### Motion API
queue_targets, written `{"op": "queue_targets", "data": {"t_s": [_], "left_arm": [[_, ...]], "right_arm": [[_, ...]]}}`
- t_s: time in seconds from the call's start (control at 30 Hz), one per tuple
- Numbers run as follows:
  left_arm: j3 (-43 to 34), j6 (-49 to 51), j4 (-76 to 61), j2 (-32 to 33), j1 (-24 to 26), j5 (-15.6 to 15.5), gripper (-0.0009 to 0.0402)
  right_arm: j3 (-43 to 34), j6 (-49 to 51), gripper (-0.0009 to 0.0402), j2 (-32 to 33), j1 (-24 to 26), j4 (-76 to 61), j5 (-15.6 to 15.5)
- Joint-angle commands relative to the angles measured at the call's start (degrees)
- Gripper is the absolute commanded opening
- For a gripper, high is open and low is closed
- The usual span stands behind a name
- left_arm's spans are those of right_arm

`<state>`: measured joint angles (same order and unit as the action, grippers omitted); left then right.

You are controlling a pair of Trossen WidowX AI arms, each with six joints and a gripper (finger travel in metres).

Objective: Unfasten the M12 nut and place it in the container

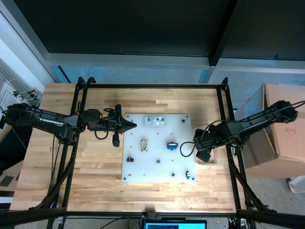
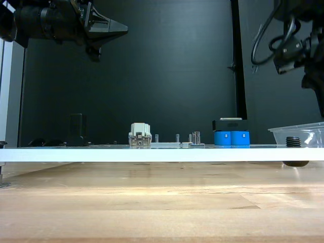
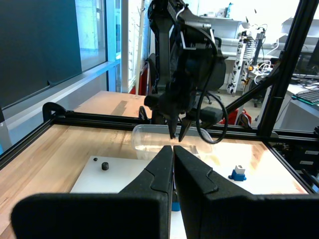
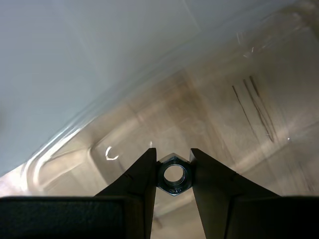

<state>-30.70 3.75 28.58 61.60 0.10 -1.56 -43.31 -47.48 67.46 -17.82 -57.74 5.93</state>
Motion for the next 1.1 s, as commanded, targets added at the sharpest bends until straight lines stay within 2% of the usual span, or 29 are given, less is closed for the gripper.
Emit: {"op": "queue_targets", "data": {"t_s": [0.03, 0.23, 0.33, 0.43, 0.53, 0.63, 0.77, 0.87, 1.03, 1.07, 1.1], "left_arm": [[0.0, 0.0, 0.0, 0.0, 0.0, 0.0, 0.0], [0.0, 0.0, 0.0, 0.0, 0.0, 0.0, 0.0], [0.0, 0.0, 0.0, 0.0, 0.0, 0.0, 0.0], [0.0, 0.0, 0.0, 0.0, 0.0, 0.0, 0.0], [0.0, 0.0, 0.0, 0.0, 0.0, 0.0, 0.0], [0.0, 0.0, 0.0, 0.0, 0.0, 0.0, 0.0], [0.0, 0.0, 0.0, 0.0, 0.0, 0.0, 0.0], [0.0, 0.0, 0.0, 0.0, 0.0, 0.0, 0.0], [0.0, 0.0, 0.0, 0.0, 0.0, 0.0, 0.0], [0.0, 0.0, 0.0, 0.0, 0.0, 0.0, 0.0], [0.0, 0.0, 0.0, 0.0, 0.0, 0.0, 0.0]], "right_arm": [[2.7, -0.1, 0.0096, 0.2, 0.1, 2.5, -0.1], [4.5, -1.1, 0.0192, 0.1, 0.1, 2.8, -2.6], [4.4, -1.0, 0.0229, 0.1, 0.1, 2.9, -2.8], [4.4, -0.4, 0.025, -0.3, 0.2, 3.6, -2.5], [3.1, 1.9, 0.025, -1.7, 0.2, 3.8, -2.4], [-0.2, 5.4, 0.0234, -3.3, 0.5, 1.5, -2.1], [-7.0, 11.9, 0.0189, -3.7, 0.7, -6.1, -0.7], [-12.3, 17.7, 0.0136, -3.7, 1.6, -8.2, -0.4], [-20.4, 27.3, 0.001, -3.6, 5.3, -6.4, 3.1], [-21.4, 29.6, -0.0007, -3.6, 6.4, -5.3, 3.0], [-22.0, 31.4, 0.0004, -3.6, 7.6, -4.0, 3.0]]}}
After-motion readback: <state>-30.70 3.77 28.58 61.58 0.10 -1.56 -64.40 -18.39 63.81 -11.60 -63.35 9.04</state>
